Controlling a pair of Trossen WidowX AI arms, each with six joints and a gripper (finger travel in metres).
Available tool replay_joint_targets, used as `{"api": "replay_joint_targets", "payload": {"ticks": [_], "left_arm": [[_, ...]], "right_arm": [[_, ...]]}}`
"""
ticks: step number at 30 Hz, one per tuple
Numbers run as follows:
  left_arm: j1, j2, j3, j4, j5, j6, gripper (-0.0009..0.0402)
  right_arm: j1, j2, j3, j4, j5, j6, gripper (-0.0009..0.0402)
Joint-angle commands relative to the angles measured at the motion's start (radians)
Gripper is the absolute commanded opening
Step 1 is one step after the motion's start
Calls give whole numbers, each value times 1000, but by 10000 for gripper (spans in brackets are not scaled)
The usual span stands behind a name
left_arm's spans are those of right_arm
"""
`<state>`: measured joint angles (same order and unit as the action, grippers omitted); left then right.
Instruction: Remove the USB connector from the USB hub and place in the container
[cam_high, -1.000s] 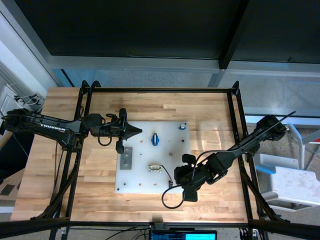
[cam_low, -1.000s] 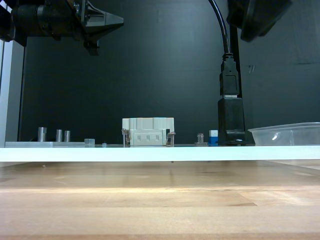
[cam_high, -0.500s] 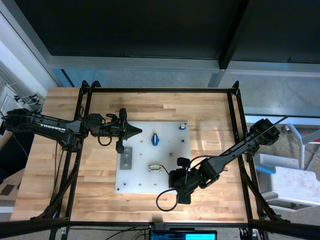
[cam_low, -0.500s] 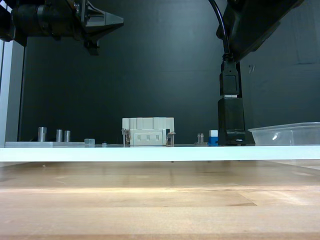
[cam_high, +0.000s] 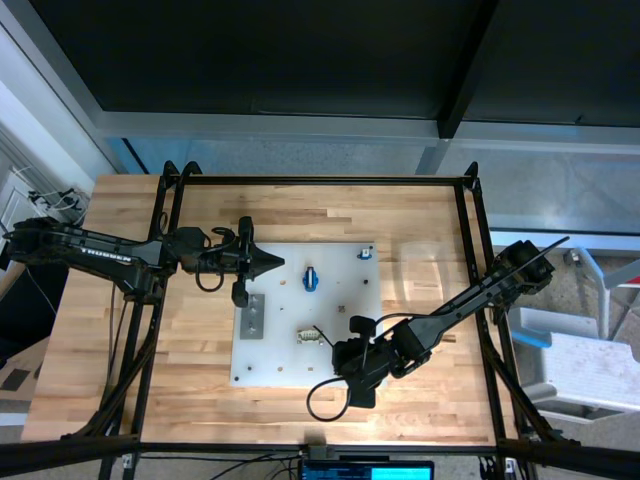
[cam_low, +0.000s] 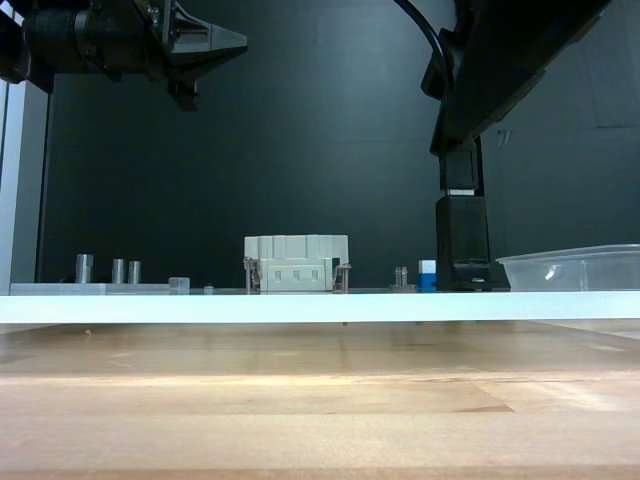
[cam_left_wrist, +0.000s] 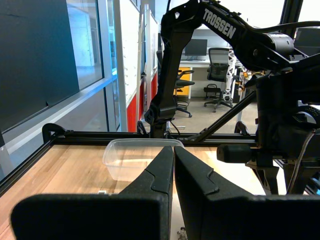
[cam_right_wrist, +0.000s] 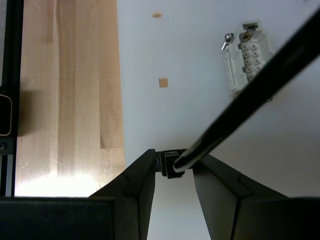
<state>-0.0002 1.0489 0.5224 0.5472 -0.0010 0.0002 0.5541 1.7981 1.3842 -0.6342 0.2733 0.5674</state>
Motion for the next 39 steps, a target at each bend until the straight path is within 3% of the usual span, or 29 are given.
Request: {"api": "replay_joint_targets", "payload": {"ticks": [1, 12, 34, 39], "left_arm": [[0, 0, 0, 0, 0, 0, 1], [0, 0, 0, 0, 0, 0, 1], [0, 0, 0, 0, 0, 0, 1], [0, 0, 0, 0, 0, 0, 1]], "right_arm": [[0, 0, 0, -10, -2, 0, 79], [-1, 0, 0, -13, -3, -7, -3], [-5, 0, 32, -68, -31, -79, 0], [-8, 38, 58, -65, -41, -98, 0]]}}
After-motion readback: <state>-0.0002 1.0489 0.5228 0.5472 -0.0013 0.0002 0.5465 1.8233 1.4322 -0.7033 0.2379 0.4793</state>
